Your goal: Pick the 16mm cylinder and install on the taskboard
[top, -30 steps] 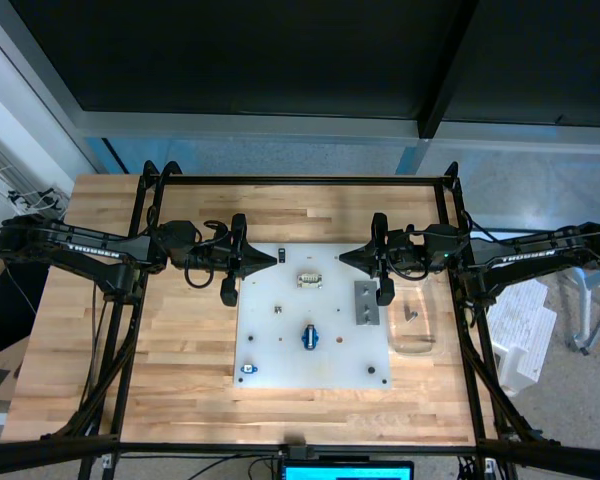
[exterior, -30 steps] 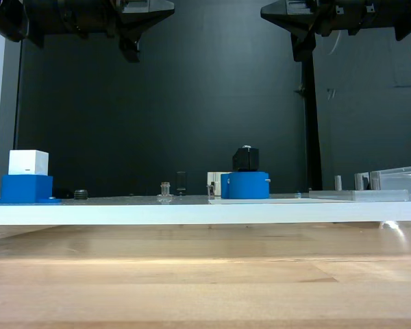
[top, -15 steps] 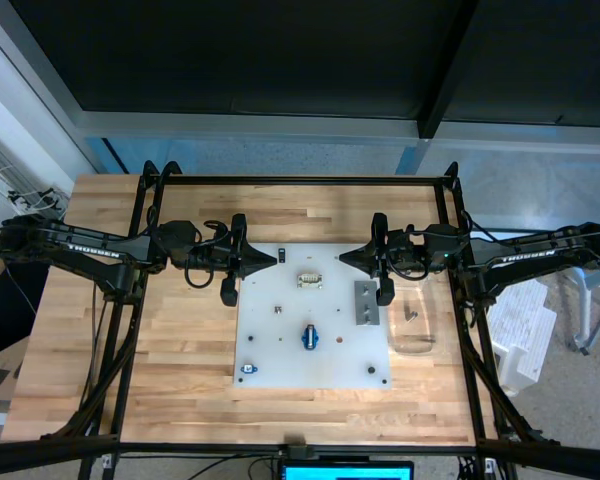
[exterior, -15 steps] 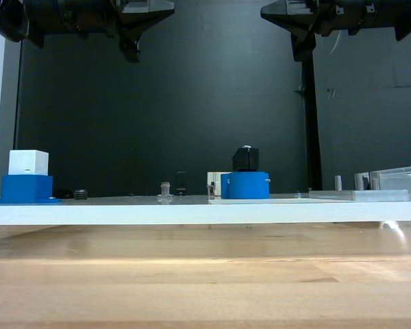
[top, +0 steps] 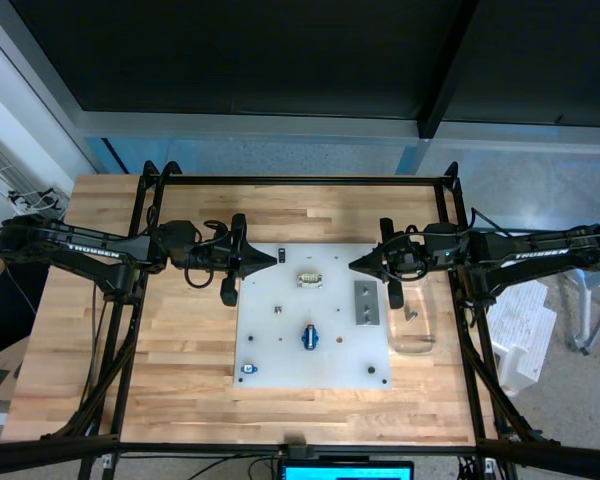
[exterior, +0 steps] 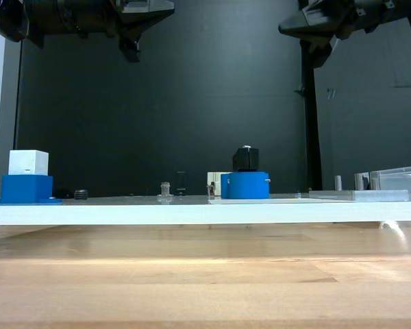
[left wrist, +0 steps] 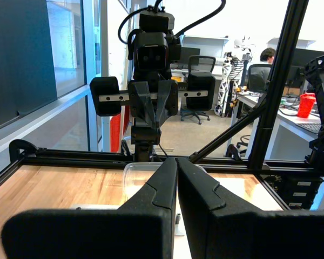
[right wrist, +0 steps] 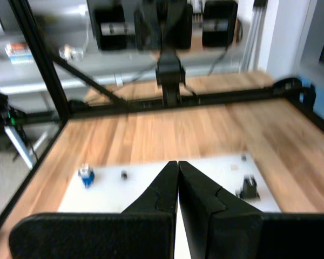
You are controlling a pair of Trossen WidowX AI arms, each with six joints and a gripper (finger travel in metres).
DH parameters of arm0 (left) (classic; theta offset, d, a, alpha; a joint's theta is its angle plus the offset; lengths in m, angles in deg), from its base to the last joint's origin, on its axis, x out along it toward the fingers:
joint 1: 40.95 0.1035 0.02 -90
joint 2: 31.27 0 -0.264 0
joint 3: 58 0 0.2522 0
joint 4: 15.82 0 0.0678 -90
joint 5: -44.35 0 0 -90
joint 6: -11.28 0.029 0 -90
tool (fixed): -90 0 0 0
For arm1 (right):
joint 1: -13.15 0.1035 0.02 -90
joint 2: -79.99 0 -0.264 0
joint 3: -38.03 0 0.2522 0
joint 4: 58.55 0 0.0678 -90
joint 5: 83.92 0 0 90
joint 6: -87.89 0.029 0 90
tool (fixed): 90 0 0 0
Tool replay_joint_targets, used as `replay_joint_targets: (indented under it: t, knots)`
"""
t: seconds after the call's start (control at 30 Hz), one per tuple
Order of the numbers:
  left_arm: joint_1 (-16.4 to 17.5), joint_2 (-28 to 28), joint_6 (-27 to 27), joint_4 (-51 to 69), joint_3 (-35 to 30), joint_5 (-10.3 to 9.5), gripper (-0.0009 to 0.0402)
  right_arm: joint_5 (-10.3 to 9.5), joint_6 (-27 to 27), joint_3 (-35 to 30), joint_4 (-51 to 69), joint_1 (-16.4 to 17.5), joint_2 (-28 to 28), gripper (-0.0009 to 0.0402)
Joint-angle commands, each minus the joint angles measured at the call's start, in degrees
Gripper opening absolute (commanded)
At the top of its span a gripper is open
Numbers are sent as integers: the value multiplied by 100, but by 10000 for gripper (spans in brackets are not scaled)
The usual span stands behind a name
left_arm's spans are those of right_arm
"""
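Status: 0 of 2 steps done (pick, install).

- Cylinder (top: 410, 313) not picked. It sits in the clear tray (top: 415, 350) on the worktop, just off the board's (top: 280, 365) right edge, apart from both arms.
- Right pincer (top: 355, 265) hovers over the board's right-rear part, just behind the grey block (top: 366, 302), tips pointing toward board centre. Low view puts it well above the board. Fingers pressed together, nothing between them; its wrist view agrees.
- Left pincer (top: 272, 258) hangs over the board's left-rear part, equally high, also closed and empty. Looks parked.

Left to do, my read: the right arm is the nearer of the 2, so it goes out past the board's right edge over the tray. Then it spreads its fingers, drops, grips the cylinder, lifts, comes back over the board and seats it.

Can't tell from these views which hole takes the 16mm part, or whether the cylinder stands upright or lies flat in the tray. It is tiny, so the grasp needs careful centring.
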Motion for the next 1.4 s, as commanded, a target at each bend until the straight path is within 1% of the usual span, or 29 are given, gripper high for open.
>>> replay_joint_targets:
  t: [0.03,0.2,0.37,0.5,0.7,0.9,1.03,1.27,1.4]
  knots:
    - [4,2,2,-2,-2,2,0,7,-35,-273,927,83,-2,0]
    - [2,2,2,-2,-2,2,0,11,-31,-680,2339,188,-2,0]
    - [2,4,2,-2,-2,2,0,9,72,-946,3381,260,11,1]
    - [2,2,2,-2,-2,2,0,7,212,-1143,4242,319,46,19]
    - [2,2,2,-2,-2,2,0,7,372,-1259,5200,376,74,70]
    - [4,4,2,-2,-2,2,0,7,713,-1255,5976,435,166,123]
    - [2,4,2,-2,-2,2,0,66,791,-1244,6076,695,181,164]
    - [4,2,2,-2,-2,2,0,81,1239,-1180,6363,1185,310,236]
    - [2,2,2,-2,-2,2,0,81,1423,-1147,6596,1342,439,268]
